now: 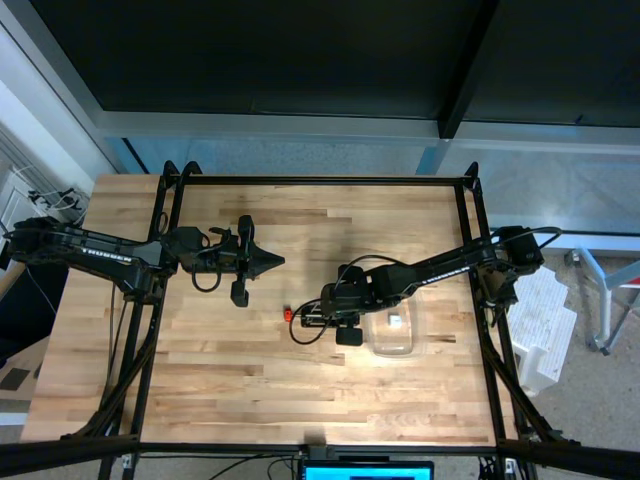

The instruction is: Pick the RCA connector and install on taskboard

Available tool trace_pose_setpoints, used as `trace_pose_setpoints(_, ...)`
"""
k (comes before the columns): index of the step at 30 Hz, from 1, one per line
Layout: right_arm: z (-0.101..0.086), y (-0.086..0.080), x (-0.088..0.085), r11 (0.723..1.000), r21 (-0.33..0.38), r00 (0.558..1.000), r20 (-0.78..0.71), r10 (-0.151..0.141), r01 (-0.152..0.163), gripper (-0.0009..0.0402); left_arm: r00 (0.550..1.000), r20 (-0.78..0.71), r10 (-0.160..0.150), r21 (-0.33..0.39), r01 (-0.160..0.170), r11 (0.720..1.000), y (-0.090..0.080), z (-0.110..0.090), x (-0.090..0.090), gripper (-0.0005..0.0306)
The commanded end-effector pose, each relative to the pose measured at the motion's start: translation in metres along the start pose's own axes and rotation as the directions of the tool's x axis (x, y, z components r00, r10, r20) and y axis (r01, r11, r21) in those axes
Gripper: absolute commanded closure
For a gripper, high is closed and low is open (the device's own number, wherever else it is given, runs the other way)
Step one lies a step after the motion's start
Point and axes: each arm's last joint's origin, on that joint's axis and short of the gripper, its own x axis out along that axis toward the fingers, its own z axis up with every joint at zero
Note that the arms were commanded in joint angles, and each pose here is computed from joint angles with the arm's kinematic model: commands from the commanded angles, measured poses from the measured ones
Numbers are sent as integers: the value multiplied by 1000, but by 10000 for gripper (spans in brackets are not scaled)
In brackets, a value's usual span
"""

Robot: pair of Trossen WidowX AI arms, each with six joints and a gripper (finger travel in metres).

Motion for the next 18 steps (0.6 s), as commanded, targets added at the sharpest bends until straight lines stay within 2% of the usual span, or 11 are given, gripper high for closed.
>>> trace_pose_setpoints(1,2,0,-8,1000,4,1000,23,5,-5,256,1000,0,0,0,0,1000,0,0,0,300)
trace_pose_setpoints(6,2,-3,-21,1000,6,999,41,9,-9,234,1000,0,0,0,0,1000,0,0,0,300)
trace_pose_setpoints(11,1,-5,-35,1000,9,998,58,12,-13,232,1000,0,0,0,0,1000,0,0,0,300)
trace_pose_setpoints(18,0,-6,-38,1000,9,999,52,11,-11,242,1000,0,0,0,0,1000,0,0,0,300)
